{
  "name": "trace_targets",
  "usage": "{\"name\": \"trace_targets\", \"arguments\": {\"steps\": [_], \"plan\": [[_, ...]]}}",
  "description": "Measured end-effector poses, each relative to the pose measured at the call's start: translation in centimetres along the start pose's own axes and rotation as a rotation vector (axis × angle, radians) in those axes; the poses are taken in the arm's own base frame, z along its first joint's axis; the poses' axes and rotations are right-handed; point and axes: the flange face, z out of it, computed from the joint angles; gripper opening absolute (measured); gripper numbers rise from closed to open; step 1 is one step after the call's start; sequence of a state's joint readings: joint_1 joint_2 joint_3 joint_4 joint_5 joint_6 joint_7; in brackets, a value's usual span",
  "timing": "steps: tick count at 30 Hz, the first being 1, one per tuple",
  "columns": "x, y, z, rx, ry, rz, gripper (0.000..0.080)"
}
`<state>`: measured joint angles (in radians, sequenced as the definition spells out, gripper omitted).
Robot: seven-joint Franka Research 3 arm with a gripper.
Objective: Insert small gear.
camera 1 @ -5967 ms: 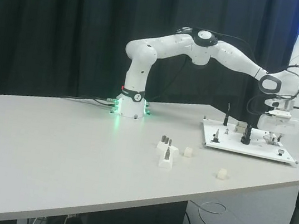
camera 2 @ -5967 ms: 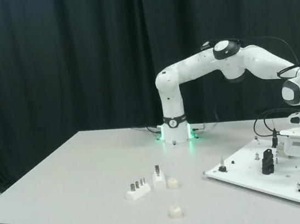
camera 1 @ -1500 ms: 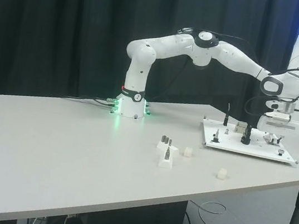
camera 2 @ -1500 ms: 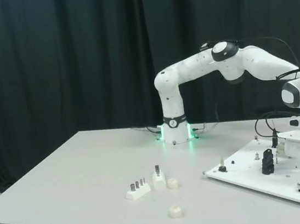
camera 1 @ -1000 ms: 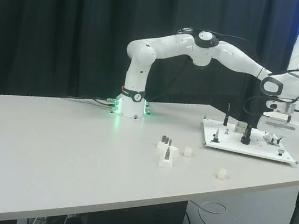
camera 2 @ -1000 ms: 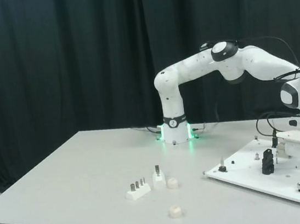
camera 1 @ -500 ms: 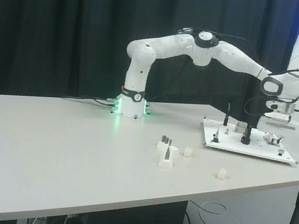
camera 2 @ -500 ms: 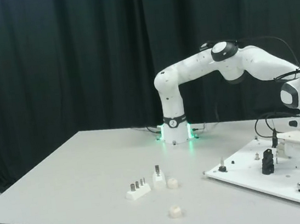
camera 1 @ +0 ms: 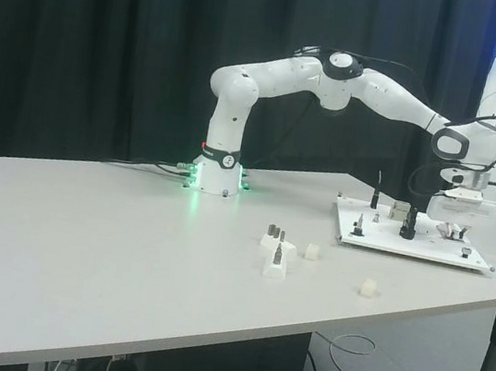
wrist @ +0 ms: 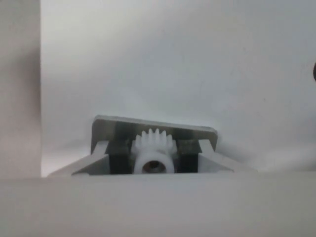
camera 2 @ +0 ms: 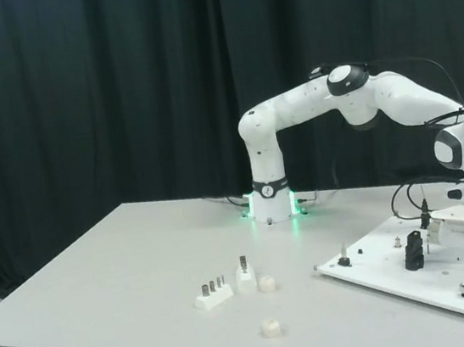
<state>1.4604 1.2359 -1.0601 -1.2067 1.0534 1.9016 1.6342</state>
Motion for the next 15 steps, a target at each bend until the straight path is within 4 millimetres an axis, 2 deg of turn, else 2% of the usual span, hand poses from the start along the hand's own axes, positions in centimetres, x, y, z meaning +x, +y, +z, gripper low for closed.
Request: {"name": "trace_targets", "arguments": {"steps": [15], "plan": [[-0.06, 0.03, 0.01, 0.002, 0.004, 0.027, 0.0199]]}}
